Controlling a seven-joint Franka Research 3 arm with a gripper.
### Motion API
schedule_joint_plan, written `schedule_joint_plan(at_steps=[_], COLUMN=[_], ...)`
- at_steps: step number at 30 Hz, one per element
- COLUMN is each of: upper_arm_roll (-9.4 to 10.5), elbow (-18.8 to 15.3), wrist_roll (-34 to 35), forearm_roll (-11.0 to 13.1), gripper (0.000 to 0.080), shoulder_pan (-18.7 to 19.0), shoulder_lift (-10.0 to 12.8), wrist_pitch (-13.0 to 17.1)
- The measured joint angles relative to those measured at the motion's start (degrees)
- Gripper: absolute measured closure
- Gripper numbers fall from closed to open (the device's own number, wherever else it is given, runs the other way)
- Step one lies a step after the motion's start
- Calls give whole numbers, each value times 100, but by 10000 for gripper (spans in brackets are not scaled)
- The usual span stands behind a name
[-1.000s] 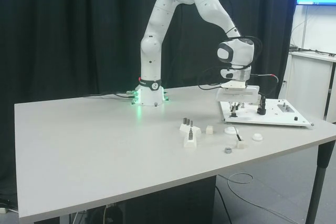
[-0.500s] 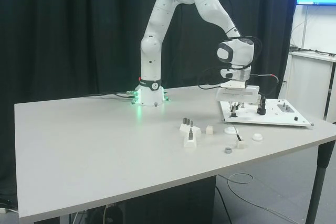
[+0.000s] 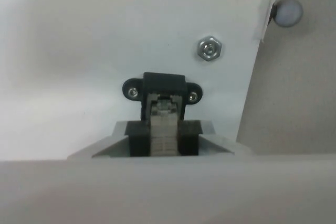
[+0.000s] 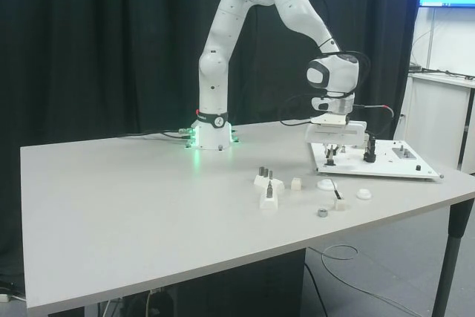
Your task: Insert Ethernet.
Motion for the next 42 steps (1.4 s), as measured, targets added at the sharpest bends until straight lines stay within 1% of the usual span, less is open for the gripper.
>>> schedule_joint_plan(at_steps=[23,42], upper_arm_roll=[23,41], elbow=[-22,-46], wrist_roll=[63,84], forearm_roll=[12,13], gripper=[698,698], shoulder_pan=[-3,-10], shoulder_lift=[-30,-8], wrist_pitch=[-25,53])
